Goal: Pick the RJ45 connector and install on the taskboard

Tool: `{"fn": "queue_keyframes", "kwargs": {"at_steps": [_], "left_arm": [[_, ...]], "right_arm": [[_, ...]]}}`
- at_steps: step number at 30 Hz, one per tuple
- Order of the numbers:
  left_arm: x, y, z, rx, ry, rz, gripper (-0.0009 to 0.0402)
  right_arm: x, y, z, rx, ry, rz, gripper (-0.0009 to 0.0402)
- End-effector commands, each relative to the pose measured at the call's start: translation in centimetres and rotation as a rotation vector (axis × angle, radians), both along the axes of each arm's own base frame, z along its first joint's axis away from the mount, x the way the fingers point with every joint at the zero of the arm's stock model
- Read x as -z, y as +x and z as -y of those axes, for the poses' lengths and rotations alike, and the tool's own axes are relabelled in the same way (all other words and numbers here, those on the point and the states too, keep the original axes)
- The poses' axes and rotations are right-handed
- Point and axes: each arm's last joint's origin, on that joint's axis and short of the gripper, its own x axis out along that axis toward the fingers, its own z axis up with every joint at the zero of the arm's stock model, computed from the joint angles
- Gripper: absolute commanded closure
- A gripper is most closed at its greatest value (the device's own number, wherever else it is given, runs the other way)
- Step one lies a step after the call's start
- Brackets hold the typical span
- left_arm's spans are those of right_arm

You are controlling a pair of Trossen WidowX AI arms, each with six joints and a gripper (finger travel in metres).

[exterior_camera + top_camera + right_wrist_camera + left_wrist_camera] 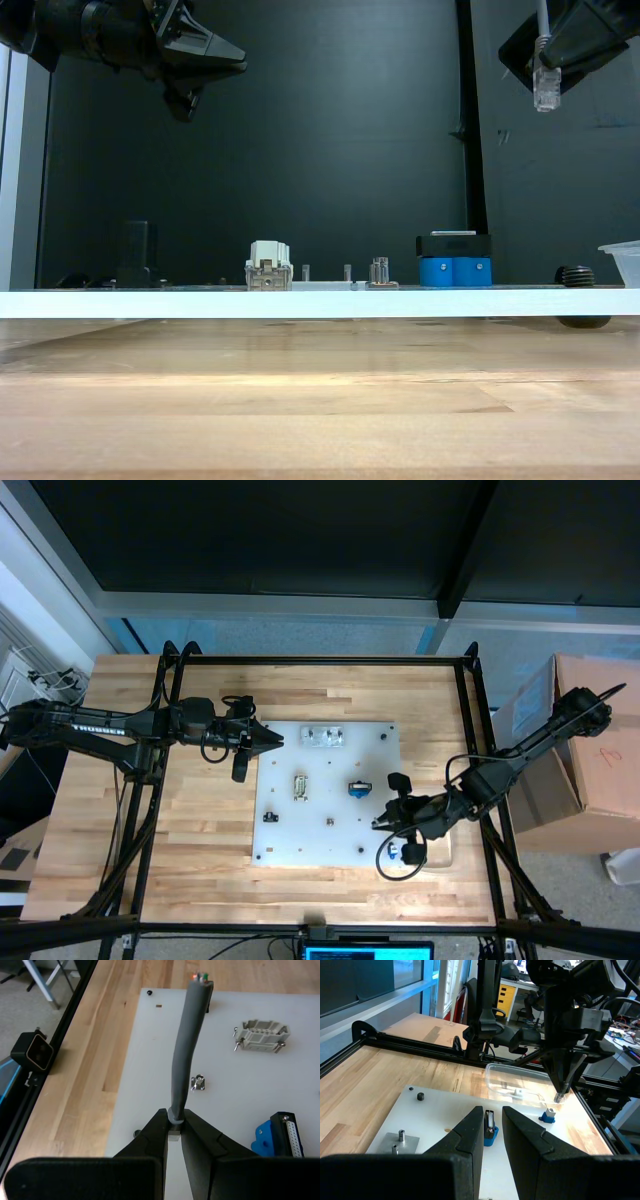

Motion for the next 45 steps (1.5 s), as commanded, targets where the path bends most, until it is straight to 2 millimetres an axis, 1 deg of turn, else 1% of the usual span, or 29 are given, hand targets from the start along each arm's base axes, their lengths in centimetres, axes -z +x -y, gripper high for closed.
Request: {"fn": "queue_keyframes", "kwargs": {"at_steps": [1,11,25,29,36,45], "left_arm": [[0.0,0.0,0.0,-0.001,0.0,0.0,0.0345],[0.0,0.0,0.0,-0.001,0.0,0.0,0.0344],[0.0,0.0,0.0,-0.001,0.0,0.0,0.0344],[0.0,0.0,0.0,-0.001,0.0,0.0,0.0344],[0.0,0.0,0.0,-0.001,0.0,0.0,0.0344],[0.0,0.0,0.0,0.0,0.0,0.0,0.0344]], "right_arm": [[0.4,-0.6,-0.7,0.002,-0.015,0.005,0.0393],[1.4,-2.5,-2.4,-0.005,-0.053,0.022,0.0393],[3.4,-4.3,-3.3,0.007,-0.022,-0.019,0.0393],[3.8,-4.6,-3.8,0.002,-0.019,-0.028,0.0393],[4.2,-4.8,-3.7,0.012,-0.013,-0.038,0.0393],[5.2,-4.5,-4.1,0.027,-0.031,-0.044,0.0393]]}}
